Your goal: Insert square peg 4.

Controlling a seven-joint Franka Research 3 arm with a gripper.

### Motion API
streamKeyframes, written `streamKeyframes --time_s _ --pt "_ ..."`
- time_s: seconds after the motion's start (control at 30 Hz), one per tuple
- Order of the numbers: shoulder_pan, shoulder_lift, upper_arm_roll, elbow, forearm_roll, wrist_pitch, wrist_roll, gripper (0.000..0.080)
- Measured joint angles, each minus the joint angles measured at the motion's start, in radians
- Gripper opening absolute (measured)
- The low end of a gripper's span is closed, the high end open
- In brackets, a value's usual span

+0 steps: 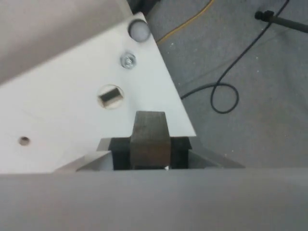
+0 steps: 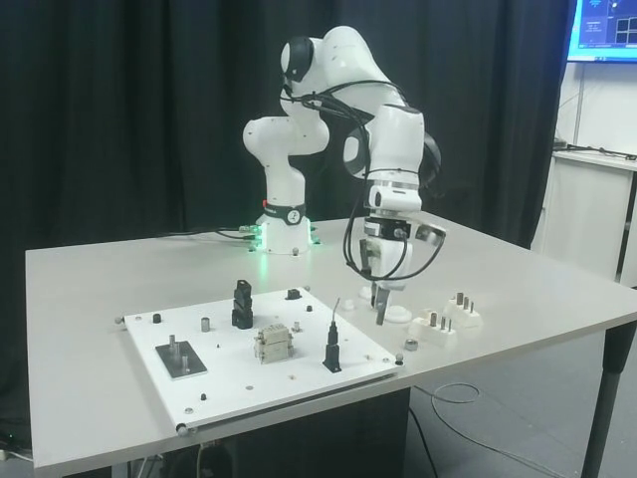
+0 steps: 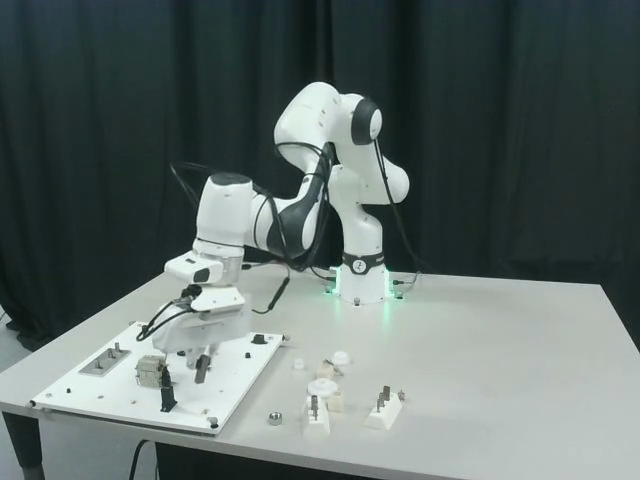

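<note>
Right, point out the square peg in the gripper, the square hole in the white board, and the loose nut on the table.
square peg (image 1: 149, 137), wrist view, on its front face between the fingers.
square hole (image 1: 110, 96), wrist view, on the dark opening in the white board (image 1: 62, 115).
nut (image 3: 273, 418), second room view, on its top, beside the board's corner.

No readable text, labels, numbers or signs on anything.
</note>
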Motion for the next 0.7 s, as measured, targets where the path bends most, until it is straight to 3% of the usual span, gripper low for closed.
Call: streamKeyframes --time_s 0.37,0.7 --pt "-0.036 0.072 0.011 0.096 0.013 -0.04 -0.123 0.0154" --pt "-0.058 0.097 0.022 0.131 0.048 -0.067 -0.221 0.0154"
